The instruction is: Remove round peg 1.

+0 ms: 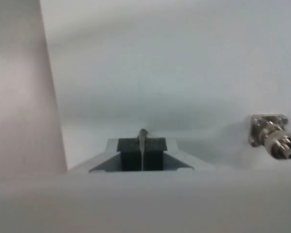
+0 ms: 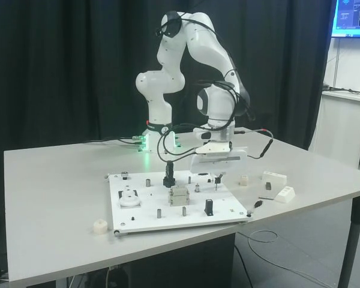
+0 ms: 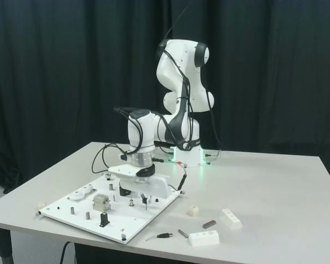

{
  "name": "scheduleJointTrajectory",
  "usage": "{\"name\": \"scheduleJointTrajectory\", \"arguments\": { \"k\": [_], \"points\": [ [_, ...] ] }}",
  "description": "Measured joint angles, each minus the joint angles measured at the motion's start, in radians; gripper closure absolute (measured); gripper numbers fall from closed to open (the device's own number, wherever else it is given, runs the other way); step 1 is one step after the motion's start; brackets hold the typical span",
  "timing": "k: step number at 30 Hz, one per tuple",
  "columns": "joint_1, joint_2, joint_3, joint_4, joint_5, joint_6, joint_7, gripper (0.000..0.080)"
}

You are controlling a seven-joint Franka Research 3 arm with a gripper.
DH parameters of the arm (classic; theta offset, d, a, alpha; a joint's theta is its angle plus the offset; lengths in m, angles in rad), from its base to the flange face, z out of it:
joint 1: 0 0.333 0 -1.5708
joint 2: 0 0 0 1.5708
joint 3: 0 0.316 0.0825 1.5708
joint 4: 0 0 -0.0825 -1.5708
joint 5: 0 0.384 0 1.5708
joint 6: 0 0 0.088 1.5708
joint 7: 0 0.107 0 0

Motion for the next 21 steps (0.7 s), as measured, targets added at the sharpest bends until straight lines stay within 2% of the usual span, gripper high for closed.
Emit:
{"name": "scheduleJointTrajectory", "arguments": {
  "k": [11,21],
  "points": [
    [0.0,-0.063,-0.008,0.01,-0.001,-0.057,-0.018,0.0786],
    [0.0,-0.072,-0.015,0.01,-0.004,-0.062,-0.038,0.0786]
  ]
}}
